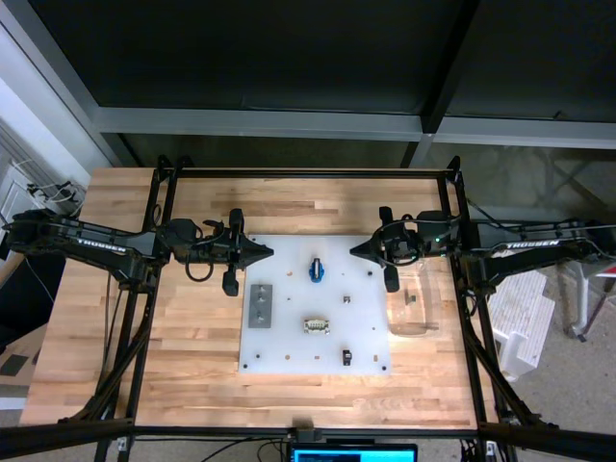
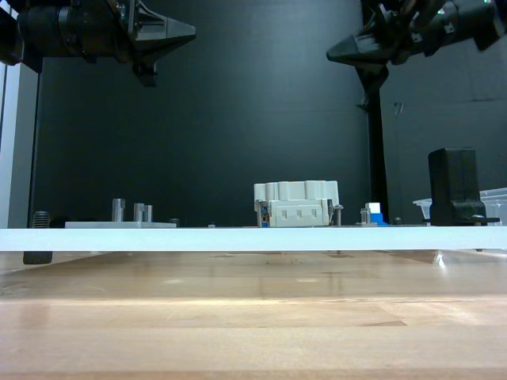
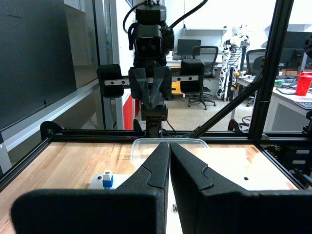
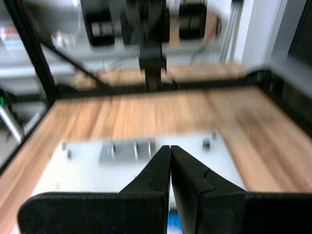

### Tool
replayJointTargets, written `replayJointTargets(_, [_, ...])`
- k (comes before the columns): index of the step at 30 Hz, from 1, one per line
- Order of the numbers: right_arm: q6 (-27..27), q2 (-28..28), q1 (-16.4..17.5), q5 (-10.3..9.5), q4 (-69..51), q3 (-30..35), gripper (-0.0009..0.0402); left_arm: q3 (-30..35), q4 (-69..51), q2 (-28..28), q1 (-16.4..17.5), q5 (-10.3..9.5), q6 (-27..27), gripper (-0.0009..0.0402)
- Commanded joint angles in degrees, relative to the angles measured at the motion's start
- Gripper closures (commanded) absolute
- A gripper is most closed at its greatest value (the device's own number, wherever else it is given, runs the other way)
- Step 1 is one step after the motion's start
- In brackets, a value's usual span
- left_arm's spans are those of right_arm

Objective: Pick the 16mm bar and install on taskboard

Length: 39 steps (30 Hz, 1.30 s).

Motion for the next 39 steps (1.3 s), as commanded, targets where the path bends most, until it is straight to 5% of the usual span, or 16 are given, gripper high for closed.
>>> replayJointTargets(1, [0.2,0.1,1.6,0.07,-11.7,4.7,0.0393,0.0,0.0,0.0,0.0,0.00,0.0,0.0393])
replayJointTargets(6, [2.4,0.1,4.0,1.57,-27.6,10.2,0.0393,0.0,0.0,0.0,0.0,0.00,0.0,0.0393])
replayJointTargets(18, [5.8,0.1,6.9,1.55,-51.7,14.9,0.0393,0.0,0.0,0.0,0.0,0.00,0.0,0.0393])
replayJointTargets(39, [14.8,1.4,17.0,4.42,-71.7,13.2,0.0391,0.0,0.0,0.0,0.0,0.00,0.0,0.0393])
